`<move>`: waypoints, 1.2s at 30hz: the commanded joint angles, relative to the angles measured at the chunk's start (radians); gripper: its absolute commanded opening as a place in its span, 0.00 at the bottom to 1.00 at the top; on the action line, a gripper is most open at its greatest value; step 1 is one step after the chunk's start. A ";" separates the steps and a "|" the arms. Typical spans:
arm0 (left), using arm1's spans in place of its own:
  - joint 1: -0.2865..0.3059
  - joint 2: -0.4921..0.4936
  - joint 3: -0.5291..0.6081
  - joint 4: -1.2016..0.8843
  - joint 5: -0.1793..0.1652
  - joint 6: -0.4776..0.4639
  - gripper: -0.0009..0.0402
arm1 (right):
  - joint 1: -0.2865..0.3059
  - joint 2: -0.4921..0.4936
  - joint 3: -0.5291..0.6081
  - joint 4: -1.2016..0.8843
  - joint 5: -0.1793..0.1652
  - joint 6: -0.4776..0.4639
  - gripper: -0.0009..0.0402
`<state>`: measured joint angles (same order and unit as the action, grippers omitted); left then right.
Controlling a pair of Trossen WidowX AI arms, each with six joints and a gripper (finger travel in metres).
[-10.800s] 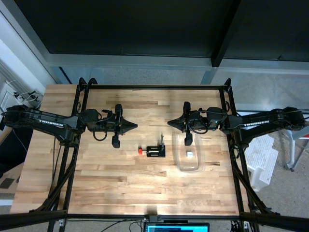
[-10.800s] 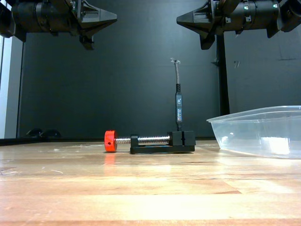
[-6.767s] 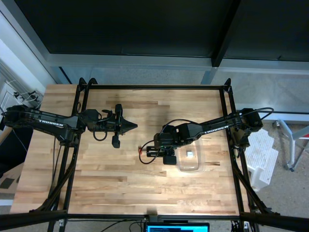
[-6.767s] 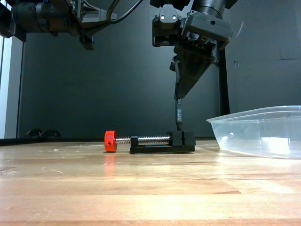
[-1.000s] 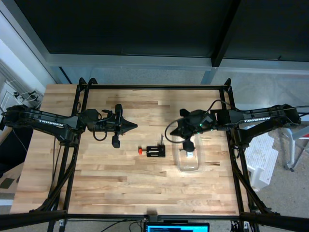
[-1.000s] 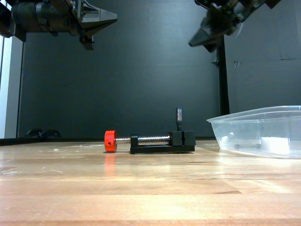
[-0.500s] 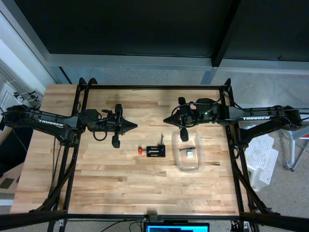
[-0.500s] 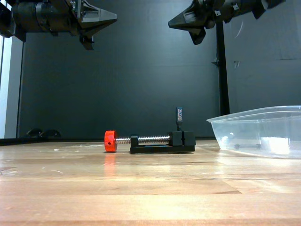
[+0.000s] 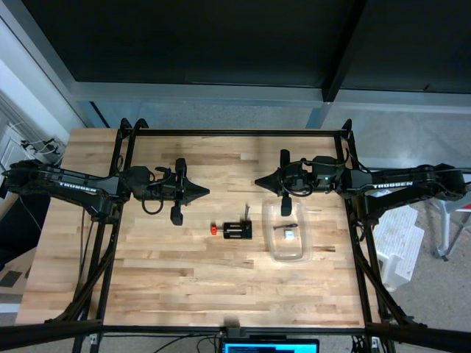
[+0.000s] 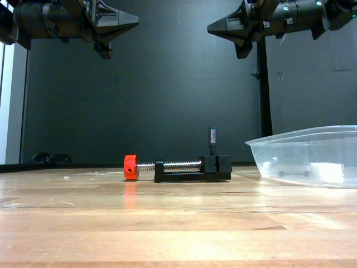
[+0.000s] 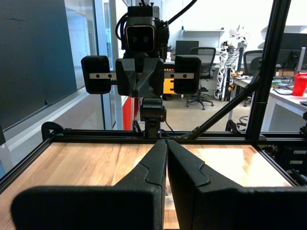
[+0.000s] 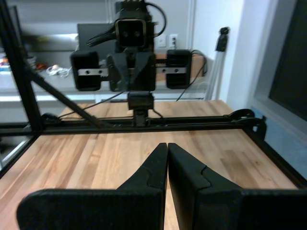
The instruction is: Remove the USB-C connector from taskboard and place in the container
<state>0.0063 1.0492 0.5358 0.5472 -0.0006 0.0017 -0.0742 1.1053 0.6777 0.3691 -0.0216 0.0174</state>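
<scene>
Right gripper (image 9: pixel 257 182) had levelled out and drawn back since half a second before, fingers pressed together, empty, high over the tub (image 9: pixel 288 252) holding the plug (image 9: pixel 285 226), beside the black block (image 9: pixel 234 230); left gripper (image 9: pixel 204 192) hung closed, empty.

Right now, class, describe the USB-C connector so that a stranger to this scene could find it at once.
On the wooden table, find the clear container right of the black taskboard; the right end effector hovers shut nearby, the left end effector shut over the table's left half. Inside lies the USB-C connector, a slim dark sliver, unlike the small white square beside it.
</scene>
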 commanded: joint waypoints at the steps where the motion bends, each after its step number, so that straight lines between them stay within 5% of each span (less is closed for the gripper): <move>1: 0.000 0.000 0.000 0.000 0.000 0.000 0.02 | 0.003 -0.013 -0.034 0.035 0.002 0.002 0.02; 36: 0.000 0.000 0.000 0.000 0.000 0.000 0.02 | 0.042 -0.032 -0.113 0.172 -0.006 0.005 0.02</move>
<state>0.0063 1.0492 0.5358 0.5472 -0.0006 0.0021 -0.0330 1.0725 0.5629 0.5438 -0.0269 0.0204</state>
